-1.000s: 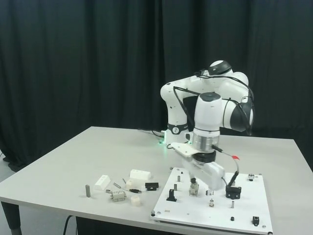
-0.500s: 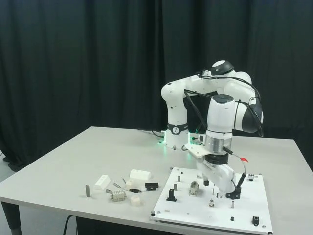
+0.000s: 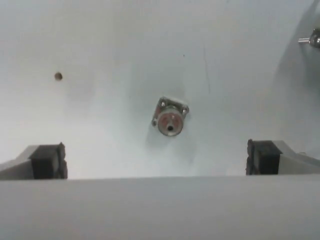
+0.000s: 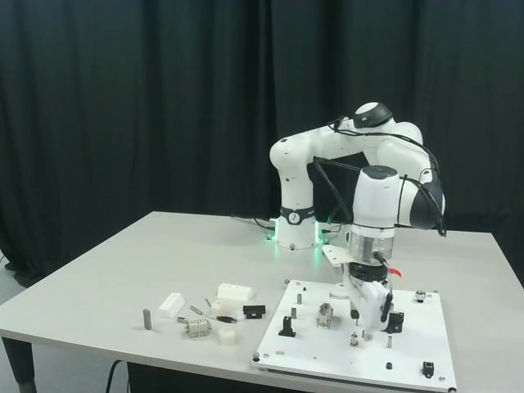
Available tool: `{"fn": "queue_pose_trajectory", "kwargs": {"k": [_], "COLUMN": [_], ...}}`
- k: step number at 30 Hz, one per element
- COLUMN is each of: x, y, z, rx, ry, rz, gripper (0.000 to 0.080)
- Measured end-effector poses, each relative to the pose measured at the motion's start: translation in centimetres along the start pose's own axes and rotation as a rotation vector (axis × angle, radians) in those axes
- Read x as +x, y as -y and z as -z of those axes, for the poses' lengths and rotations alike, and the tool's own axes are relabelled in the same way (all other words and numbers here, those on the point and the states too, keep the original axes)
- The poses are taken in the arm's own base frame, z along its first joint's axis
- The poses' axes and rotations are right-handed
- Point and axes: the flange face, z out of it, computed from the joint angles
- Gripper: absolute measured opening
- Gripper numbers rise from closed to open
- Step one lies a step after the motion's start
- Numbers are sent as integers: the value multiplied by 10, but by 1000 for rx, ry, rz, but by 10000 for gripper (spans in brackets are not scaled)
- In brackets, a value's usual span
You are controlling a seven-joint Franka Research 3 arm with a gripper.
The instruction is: Remove BNC.
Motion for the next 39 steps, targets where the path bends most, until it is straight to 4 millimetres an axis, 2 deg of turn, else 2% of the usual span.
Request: {"fn": "queue_pose_trajectory", "kwargs": {"k": [20,29,39], "x": [13,10,6], "y": [13,15,15], "z": [-19,-26,-25], "rx": [-22,-51,-66], "ry": [-10,-6,-4], "rz": [15,30,38], "gripper": [800,800,800]}}
